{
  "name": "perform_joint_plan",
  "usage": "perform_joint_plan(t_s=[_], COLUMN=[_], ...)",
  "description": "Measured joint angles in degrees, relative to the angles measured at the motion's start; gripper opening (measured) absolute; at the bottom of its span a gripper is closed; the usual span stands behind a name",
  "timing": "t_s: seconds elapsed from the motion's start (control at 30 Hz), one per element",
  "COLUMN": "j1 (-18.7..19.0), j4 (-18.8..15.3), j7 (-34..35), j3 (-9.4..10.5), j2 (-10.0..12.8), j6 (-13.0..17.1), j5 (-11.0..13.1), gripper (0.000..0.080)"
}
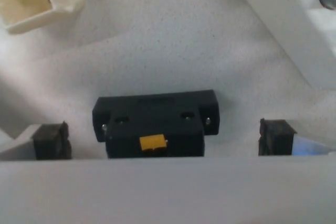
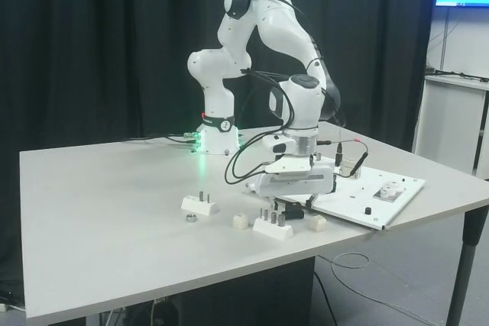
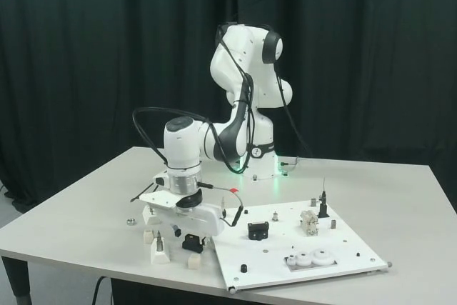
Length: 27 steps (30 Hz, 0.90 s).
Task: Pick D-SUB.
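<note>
I see the black rectangular plastic D-SUB connector lying on the grey counter, centred between the tool's spread fingers. I'd descend straight, keep it centred, then close squarely across its short ends.

The connector is black. The counter is plain grey, and the arm is white with black joints. A green light glows at its base. The board is white, the curtain black.
</note>
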Motion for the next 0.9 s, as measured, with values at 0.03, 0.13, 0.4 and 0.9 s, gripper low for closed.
perform_joint_plan(t_s=[0.03, 0.13, 0.4, 0.9], j1=[0.0, 0.0, -0.1, -0.1], j4=[0.0, 0.0, 0.0, 0.0], j7=[0.0, -0.1, -0.1, -1.4], j3=[0.0, 0.0, 0.0, 0.01], j2=[0.0, 0.1, 0.2, 0.2], j6=[0.1, 0.4, 1.4, 1.6], j5=[0.0, 0.0, 0.4, 1.1], gripper=[0.08, 0.08, 0.0506, 0.0383])
